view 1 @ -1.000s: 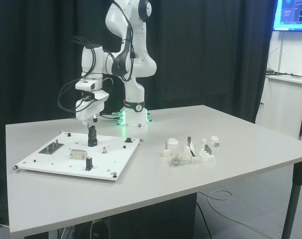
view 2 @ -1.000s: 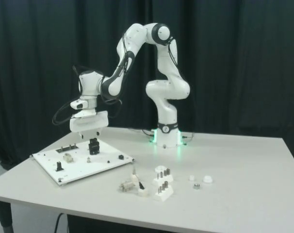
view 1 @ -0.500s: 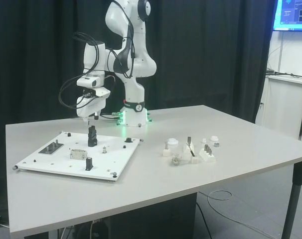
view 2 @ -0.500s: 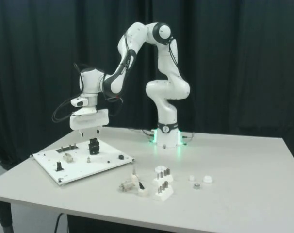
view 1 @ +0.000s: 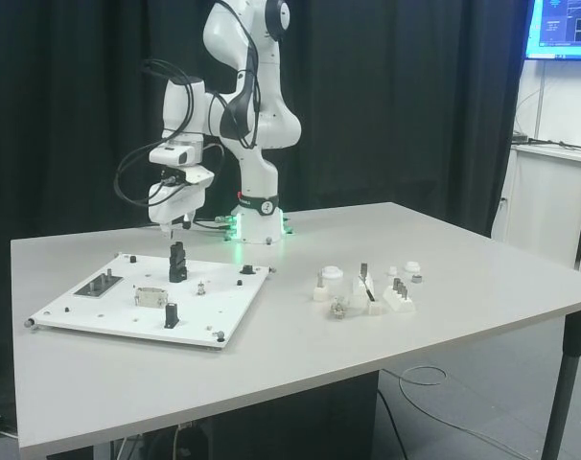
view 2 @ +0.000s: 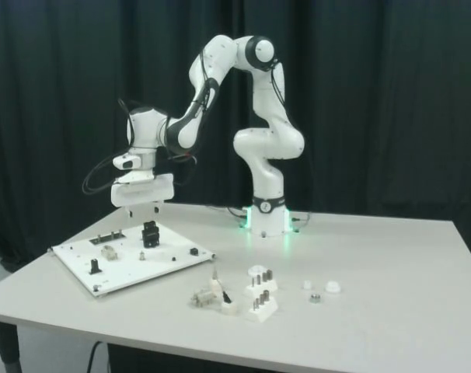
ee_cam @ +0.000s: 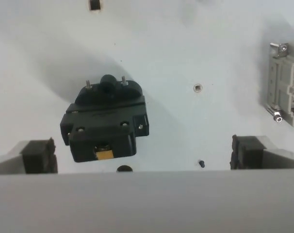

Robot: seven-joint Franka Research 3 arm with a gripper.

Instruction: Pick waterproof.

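The waterproof part is a black block connector [ee_cam: 104, 120] standing upright on the white board [view 1: 118, 311]. It also shows in the room views as a black connector [view 1: 177, 262] [view 2: 151, 233]. My gripper [view 1: 175, 226] [view 2: 142, 207] hangs straight above it, well apart from it. In the wrist view my gripper [ee_cam: 142, 154] is open, with its fingertips [ee_cam: 38, 155] wide on either side and nothing between them.
On the board also sit a grey multi-pin connector [ee_cam: 285, 82] [view 1: 152, 295], a small black part [view 1: 172, 313] and a grey plate [view 1: 99, 284]. White fixtures with small parts [view 1: 367, 287] [view 2: 255, 299] stand on the grey table to the right. The arm's base [view 1: 252, 225] glows green behind the board.
My gripper has risen away from the black connector, which stays in place on the board. Nothing was taken hold of.
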